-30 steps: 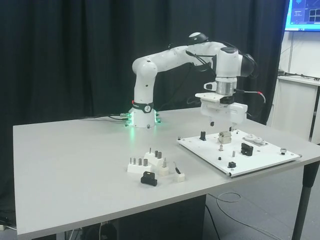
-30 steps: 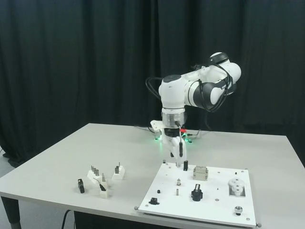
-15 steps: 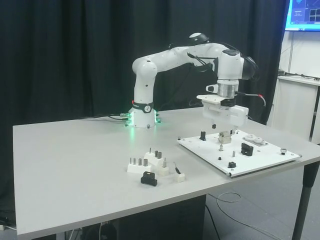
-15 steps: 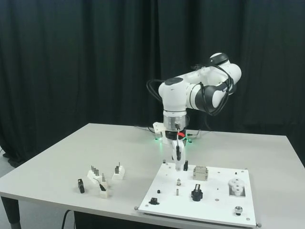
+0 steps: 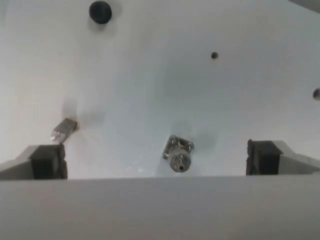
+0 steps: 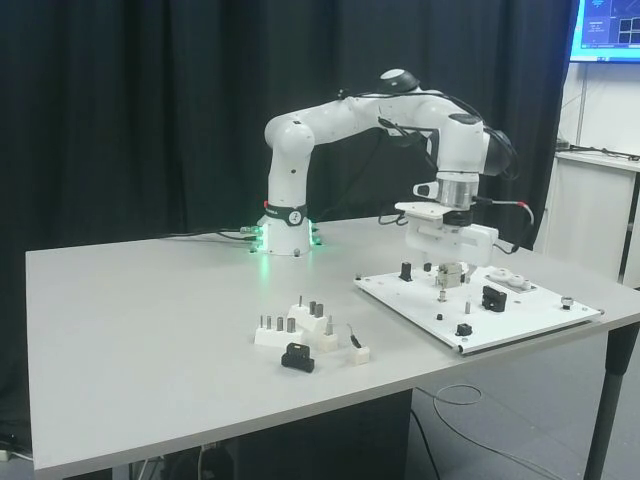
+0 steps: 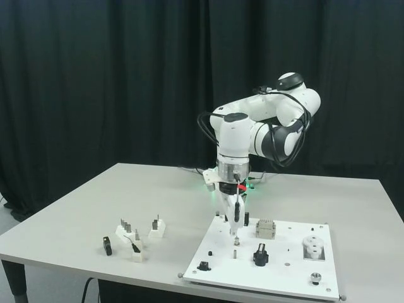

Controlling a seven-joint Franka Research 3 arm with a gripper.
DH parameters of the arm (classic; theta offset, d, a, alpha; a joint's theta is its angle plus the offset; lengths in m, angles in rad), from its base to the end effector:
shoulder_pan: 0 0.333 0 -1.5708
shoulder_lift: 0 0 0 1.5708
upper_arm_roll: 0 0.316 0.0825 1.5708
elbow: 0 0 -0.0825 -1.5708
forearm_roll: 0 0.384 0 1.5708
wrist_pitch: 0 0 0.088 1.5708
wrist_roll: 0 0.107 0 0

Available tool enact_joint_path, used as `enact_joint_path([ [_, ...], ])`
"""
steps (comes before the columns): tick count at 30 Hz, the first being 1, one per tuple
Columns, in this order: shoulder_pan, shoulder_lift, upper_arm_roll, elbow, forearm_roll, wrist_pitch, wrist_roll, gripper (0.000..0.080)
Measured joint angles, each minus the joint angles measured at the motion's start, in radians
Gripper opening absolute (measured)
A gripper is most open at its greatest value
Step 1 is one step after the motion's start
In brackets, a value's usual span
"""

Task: Pick BNC.

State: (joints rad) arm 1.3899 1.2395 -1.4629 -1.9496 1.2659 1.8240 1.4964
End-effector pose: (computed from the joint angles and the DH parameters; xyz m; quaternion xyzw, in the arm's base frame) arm 0.5839 0.1182 0.2630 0.5398 -0.8415 0.0232 0.0045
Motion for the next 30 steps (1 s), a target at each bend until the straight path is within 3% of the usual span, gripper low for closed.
enact_joint_path([
  [30, 0.009, 0.0, 0.071, -0.034, 0.01, 0.041, -0.01, 0.08],
])
